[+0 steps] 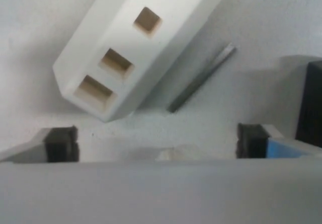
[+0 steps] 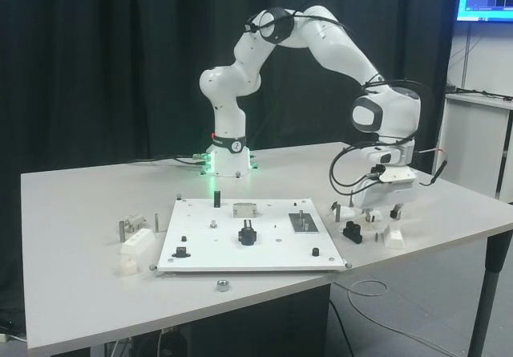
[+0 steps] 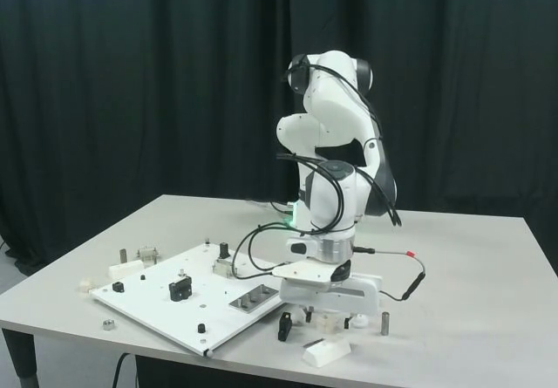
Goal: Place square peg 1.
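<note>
White plastic, the holder block [image 1: 138, 48] lies under the wrist camera, and we count three square sockets fully in sight and a fourth at the frame's edge. One thin grey square peg [image 1: 202, 79] rests flat on the table [image 1: 45, 27] just beside the block, apart from it. We see the gripper [image 1: 157, 146] spread wide, its two black pads [image 1: 61, 144] holding nothing and touching nothing. The arm [image 2: 321, 44] arches over from its base, wrist pointing straight down beside the white board [image 2: 256, 249].
</note>
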Motion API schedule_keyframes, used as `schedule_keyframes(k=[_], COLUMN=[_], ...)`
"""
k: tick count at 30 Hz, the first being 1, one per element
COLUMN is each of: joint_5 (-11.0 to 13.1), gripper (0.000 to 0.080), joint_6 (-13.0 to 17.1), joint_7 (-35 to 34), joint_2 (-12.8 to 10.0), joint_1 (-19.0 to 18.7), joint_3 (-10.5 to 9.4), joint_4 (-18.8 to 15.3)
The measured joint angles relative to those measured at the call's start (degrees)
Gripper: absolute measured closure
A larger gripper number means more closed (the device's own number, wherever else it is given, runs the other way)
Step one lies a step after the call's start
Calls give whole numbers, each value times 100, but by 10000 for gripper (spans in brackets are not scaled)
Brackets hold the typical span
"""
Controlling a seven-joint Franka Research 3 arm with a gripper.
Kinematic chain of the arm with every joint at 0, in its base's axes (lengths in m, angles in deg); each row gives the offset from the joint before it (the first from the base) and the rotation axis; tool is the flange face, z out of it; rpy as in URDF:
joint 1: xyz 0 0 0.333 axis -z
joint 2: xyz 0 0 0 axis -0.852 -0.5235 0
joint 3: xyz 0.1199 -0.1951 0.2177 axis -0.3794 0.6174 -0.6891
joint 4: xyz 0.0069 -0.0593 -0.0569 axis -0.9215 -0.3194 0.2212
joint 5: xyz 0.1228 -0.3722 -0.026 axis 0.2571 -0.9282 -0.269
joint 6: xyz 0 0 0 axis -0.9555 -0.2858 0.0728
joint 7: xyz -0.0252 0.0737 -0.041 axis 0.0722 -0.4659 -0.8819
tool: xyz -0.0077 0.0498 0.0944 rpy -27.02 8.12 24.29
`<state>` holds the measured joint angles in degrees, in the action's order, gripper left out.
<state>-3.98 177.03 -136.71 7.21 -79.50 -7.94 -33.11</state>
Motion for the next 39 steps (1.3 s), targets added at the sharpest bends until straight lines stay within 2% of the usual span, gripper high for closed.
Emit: schedule_keyframes(k=[1, 2, 7, 8, 18, 25, 39], joint_5=[0, 0, -5, -5, -7, -7, -7], gripper=[354, 101, 101, 18, 5, 3, 3], joint_6=[-29, -62, -261, -305, -705, -847, -872], joint_7=[0, 0, 0, 0, 0, 0, 0], joint_2=[10, 21, 103, 119, 245, 263, 263], joint_1=[0, 0, 0, 0, 0, 0, 0], joint_3=[3, 7, 32, 37, 83, 102, 122], joint_4=[9, 22, 83, 101, 289, 397, 437])
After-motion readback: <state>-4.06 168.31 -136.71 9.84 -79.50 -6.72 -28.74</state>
